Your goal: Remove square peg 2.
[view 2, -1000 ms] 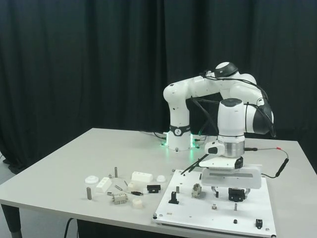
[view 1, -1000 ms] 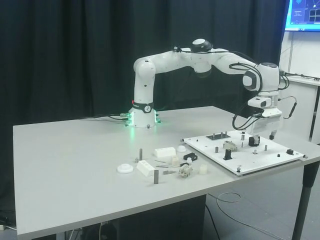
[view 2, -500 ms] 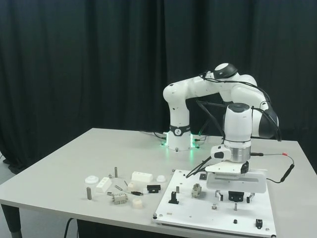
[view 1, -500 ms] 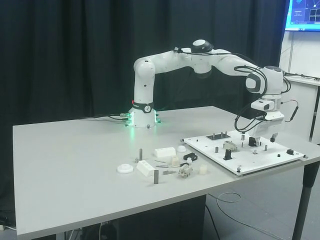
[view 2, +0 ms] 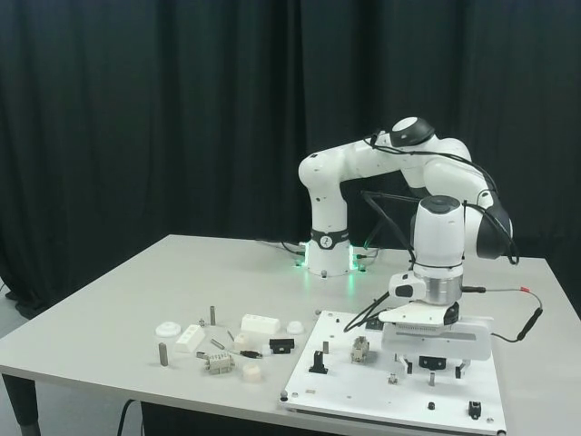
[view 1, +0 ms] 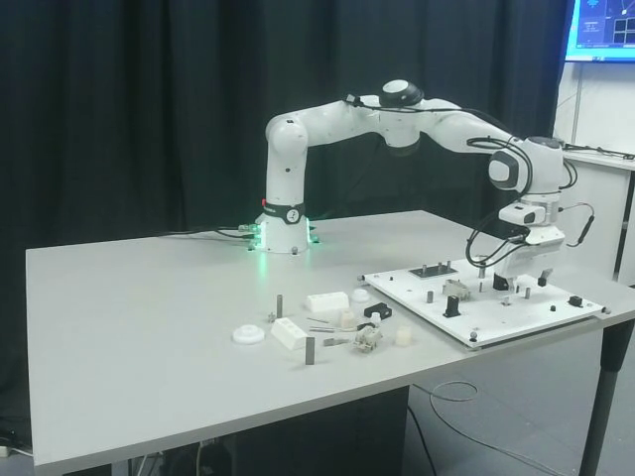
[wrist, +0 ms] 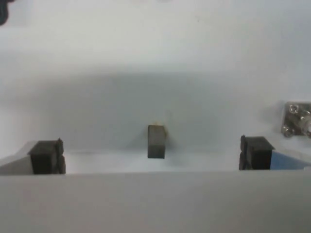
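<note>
The gripper has dropped toward the white board, its fingers wide apart and empty, straddling square peg 2; grasping comes next.

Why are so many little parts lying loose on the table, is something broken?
Nothing looks broken. A scatter of loose parts lies on the grey table beside the white board, unsorted but undamaged. The tool hangs open over a small upright peg on the board.
</note>
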Controlling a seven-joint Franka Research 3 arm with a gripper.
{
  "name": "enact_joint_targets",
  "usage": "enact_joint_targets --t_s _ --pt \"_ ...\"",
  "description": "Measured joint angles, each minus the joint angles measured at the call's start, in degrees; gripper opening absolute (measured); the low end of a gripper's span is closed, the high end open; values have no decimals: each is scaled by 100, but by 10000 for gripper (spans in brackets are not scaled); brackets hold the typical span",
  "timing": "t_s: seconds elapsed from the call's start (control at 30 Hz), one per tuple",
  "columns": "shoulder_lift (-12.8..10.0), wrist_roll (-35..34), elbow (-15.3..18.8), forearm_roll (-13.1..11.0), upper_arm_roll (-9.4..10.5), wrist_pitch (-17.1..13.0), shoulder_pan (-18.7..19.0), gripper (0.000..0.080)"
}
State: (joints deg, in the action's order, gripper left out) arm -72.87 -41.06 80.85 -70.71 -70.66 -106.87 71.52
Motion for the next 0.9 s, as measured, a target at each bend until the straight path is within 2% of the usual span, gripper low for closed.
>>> enact_joint_targets --t_s 0.6,0.63,0.9 --pt "-1 -271 -108 88 201 -187 -129 800" --pt "-1 -292 -119 113 207 -188 -138 689" --pt "-1 -549 -224 295 238 -190 -208 689"
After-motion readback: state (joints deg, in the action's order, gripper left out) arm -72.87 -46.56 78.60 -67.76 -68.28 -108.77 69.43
